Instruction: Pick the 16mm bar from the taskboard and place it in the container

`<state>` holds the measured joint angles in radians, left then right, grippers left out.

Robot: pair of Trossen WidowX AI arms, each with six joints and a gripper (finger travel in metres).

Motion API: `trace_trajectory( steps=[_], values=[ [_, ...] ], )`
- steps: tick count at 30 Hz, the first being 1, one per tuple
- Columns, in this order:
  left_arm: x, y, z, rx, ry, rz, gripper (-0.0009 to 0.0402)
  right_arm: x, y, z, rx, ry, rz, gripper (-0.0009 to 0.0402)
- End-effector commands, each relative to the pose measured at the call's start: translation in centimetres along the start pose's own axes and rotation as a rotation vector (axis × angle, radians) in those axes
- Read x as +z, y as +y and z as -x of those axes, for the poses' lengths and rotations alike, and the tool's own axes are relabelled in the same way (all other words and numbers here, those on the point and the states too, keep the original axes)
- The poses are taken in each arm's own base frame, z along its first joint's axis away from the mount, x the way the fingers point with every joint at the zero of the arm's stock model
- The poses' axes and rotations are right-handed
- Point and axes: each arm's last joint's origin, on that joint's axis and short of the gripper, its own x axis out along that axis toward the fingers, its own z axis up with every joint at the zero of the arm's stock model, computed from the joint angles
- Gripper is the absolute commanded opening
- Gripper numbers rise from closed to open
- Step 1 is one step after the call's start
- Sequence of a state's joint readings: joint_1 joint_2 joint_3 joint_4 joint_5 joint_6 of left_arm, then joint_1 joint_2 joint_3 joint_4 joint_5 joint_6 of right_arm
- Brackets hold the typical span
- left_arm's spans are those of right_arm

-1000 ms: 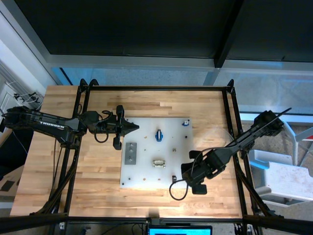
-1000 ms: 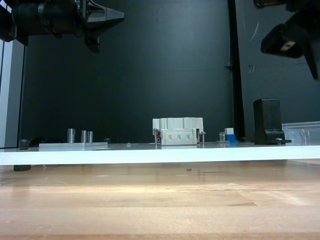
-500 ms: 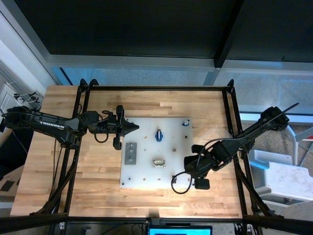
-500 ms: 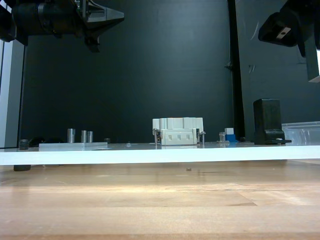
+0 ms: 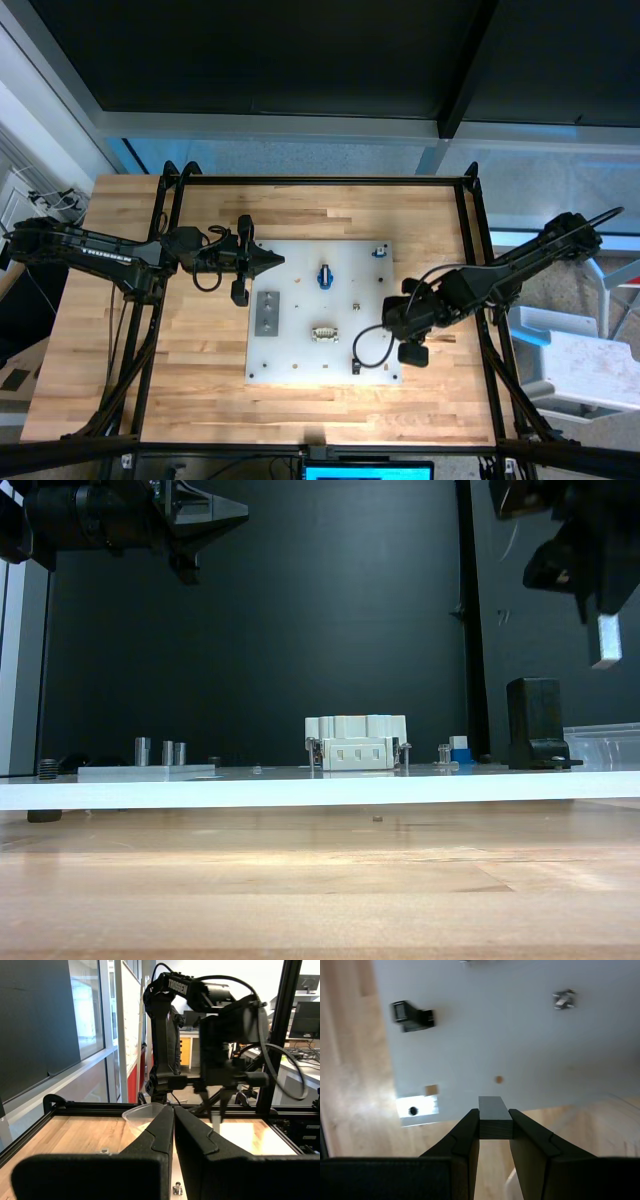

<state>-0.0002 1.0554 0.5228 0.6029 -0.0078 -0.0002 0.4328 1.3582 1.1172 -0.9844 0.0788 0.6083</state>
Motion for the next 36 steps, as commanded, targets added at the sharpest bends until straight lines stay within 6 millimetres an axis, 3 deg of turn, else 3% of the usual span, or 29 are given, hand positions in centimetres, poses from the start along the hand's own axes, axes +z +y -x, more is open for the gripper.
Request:
trace_trajectory(
  steps=[1,18,29,36],
  values=[
    [0.0,0.0,0.0,0.0,0.0,0.0,0.0,-0.3,-1.3,-0.1,-0.014,-0.001,-0.055,0.0016],
    [0.0,0.0,0.0,0.0,0.0,0.0,0.0,-4.2,-7.1,-0.6,-0.108,0.051,-0.271,0.0016],
    [0.0,0.0,0.0,0.0,0.0,0.0,0.0,-6.7,-8.9,-0.7,-0.136,0.068,-0.363,0.0016],
    [0.0,0.0,0.0,0.0,0.0,0.0,0.0,-7.2,-9.3,-0.7,-0.153,0.087,-0.39,0.0016]
  ],
)
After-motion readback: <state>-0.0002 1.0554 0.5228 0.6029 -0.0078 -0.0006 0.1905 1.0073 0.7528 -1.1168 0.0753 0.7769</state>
